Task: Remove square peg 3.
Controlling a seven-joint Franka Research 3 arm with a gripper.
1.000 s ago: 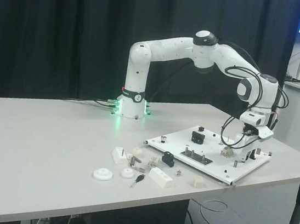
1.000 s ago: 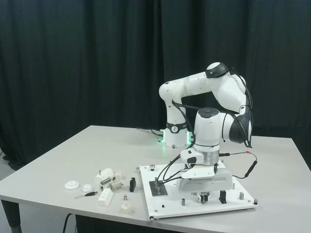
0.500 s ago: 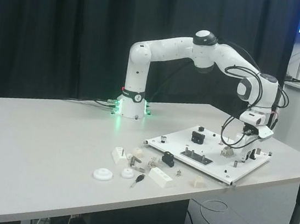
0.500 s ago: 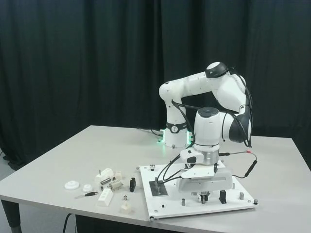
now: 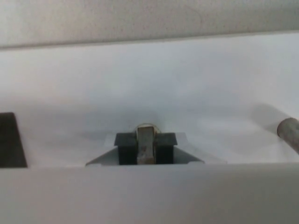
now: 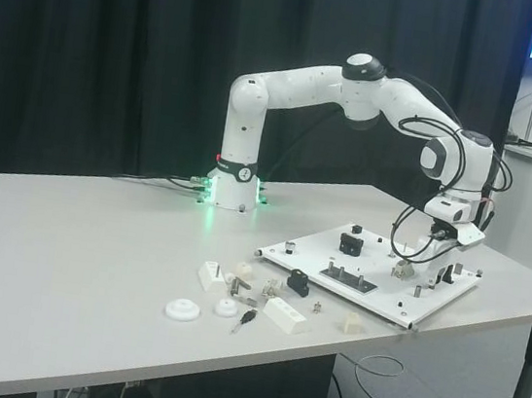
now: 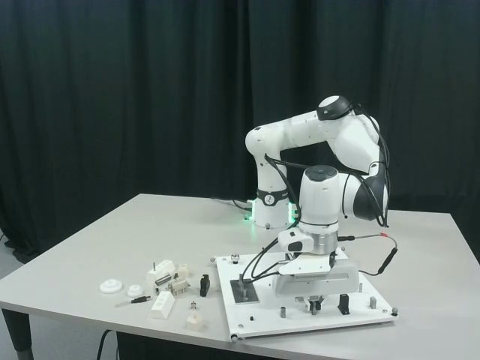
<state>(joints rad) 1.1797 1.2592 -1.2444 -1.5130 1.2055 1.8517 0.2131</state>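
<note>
In the wrist view a small grey square peg [image 5: 145, 143] stands upright between my black fingertips [image 5: 124, 148], just above the white board [image 5: 149, 84]. My gripper [image 5: 145, 150] is shut on it. In the room views the gripper [image 6: 431, 264] [image 7: 313, 303] points straight down over the board's [image 6: 372, 290] [image 7: 259, 319] right part, near its front edge. The peg itself is too small to make out in the room views.
Other short pegs [image 7: 282, 311] and a black fixture [image 7: 344, 303] stand on the board close to the gripper, and a grey peg [image 5: 289, 133] shows in the wrist view. Loose white gears [image 6: 182, 309], white blocks [image 6: 287, 314] and a black part [image 6: 298, 283] lie on the table beside the board.
The wrist and gripper have risen very slightly over the board, still shut on the peg. Nothing else has moved.
</note>
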